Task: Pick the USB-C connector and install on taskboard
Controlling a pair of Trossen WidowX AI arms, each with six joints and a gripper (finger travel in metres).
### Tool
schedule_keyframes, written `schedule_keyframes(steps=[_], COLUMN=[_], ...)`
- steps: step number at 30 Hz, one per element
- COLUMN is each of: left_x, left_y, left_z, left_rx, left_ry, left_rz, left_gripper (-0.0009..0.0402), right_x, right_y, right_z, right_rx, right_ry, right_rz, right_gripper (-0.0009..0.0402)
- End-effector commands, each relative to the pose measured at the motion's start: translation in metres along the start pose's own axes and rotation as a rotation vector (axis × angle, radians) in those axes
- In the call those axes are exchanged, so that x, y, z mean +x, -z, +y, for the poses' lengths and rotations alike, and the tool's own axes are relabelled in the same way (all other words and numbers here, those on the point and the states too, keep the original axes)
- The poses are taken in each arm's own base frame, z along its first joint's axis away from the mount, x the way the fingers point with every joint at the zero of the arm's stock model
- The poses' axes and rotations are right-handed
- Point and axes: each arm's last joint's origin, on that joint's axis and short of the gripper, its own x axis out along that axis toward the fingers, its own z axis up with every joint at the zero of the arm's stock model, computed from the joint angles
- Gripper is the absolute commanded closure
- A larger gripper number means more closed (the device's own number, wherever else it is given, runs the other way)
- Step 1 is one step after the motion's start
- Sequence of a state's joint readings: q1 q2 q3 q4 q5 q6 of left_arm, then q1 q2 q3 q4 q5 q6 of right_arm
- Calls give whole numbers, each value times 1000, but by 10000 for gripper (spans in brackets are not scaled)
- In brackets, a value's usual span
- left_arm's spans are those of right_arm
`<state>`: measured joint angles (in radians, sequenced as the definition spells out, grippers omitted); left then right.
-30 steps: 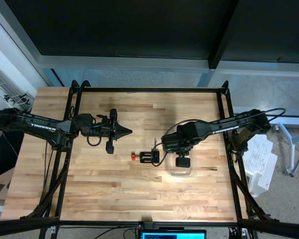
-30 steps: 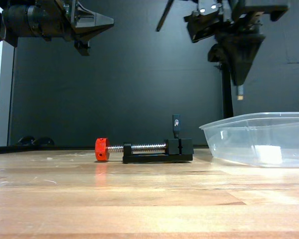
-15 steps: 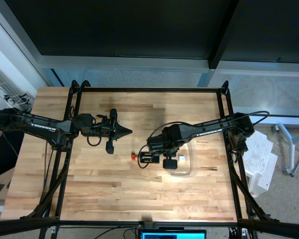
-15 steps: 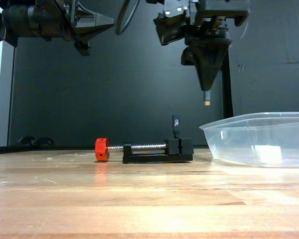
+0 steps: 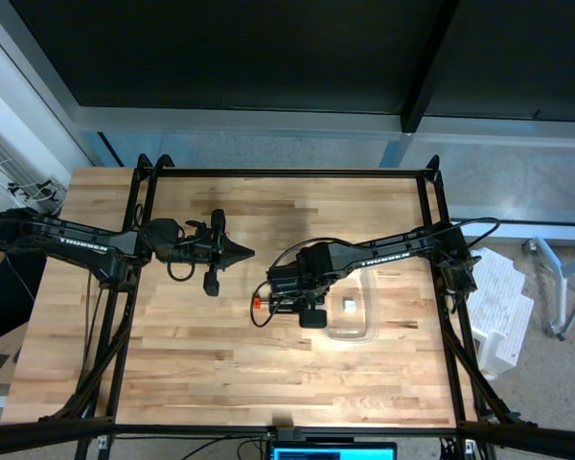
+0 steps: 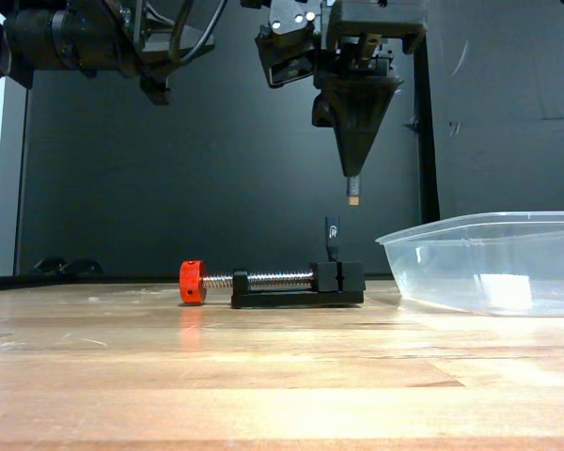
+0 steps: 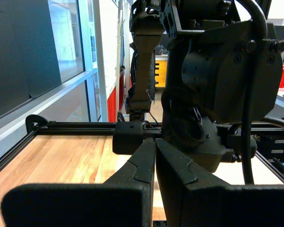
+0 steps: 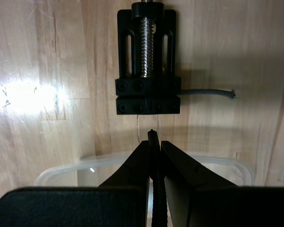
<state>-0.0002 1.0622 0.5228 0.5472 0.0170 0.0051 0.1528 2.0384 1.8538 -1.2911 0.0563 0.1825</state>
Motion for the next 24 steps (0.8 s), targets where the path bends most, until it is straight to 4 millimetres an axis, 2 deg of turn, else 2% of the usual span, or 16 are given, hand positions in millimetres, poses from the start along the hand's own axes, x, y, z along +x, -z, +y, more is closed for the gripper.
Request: schedule_keyframes(steps=[1, 6, 24], left_x=[0, 0, 0], left_y=[0, 0, 0], left_z=[0, 0, 0], left_rx=[0, 0, 0], left_ry=[0, 0, 0], left_rz=[0, 0, 0], left_gripper=[393, 393, 393], right_x=[1, 0, 3], right_y=[-7, -15, -17], right_z=[0, 1, 1], right_rx=[-2, -3, 16], right_ry=[0, 1, 1], right_rz=[4, -5, -20], right_gripper=[393, 393, 393])
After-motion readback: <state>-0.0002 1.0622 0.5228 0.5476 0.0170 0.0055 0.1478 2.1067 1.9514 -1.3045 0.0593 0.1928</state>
